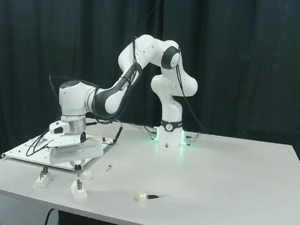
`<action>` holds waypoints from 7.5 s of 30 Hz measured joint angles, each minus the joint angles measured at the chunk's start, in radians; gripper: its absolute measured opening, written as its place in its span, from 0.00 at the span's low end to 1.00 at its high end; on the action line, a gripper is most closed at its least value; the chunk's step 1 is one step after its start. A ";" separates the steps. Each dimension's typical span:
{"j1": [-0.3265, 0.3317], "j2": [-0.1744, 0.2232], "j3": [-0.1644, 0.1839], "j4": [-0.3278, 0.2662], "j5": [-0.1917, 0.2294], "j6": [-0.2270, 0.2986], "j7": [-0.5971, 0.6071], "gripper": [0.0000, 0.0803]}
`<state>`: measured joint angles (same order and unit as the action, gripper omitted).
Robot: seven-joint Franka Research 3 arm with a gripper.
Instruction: Insert round peg 2.
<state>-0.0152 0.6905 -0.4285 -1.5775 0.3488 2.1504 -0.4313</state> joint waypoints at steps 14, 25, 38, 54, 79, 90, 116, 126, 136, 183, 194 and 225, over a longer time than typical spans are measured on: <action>0.001 -0.020 -0.003 0.000 -0.001 -0.019 0.007 0.08; 0.003 -0.020 -0.006 0.000 -0.001 -0.019 0.011 0.08; 0.008 -0.020 -0.011 0.000 -0.001 -0.019 0.011 0.08; 0.009 -0.020 -0.013 0.000 -0.001 -0.019 0.011 0.08; -0.015 -0.041 -0.113 -0.054 -0.070 -0.029 -0.069 0.08; -0.067 -0.080 -0.125 -0.136 -0.070 -0.027 -0.155 0.08; -0.087 -0.215 -0.154 -0.420 -0.020 0.141 -0.266 0.08; -0.083 -0.255 -0.154 -0.507 -0.006 0.226 -0.266 0.08; -0.082 -0.295 -0.154 -0.562 -0.006 0.261 -0.266 0.08; -0.072 -0.309 -0.166 -0.642 -0.003 0.326 -0.263 0.08; -0.065 -0.311 -0.165 -0.647 -0.001 0.336 -0.261 0.08; -0.063 -0.296 -0.155 -0.671 0.034 0.406 -0.261 0.08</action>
<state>-0.0785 0.3940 -0.5837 -2.2484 0.3825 2.5559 -0.6925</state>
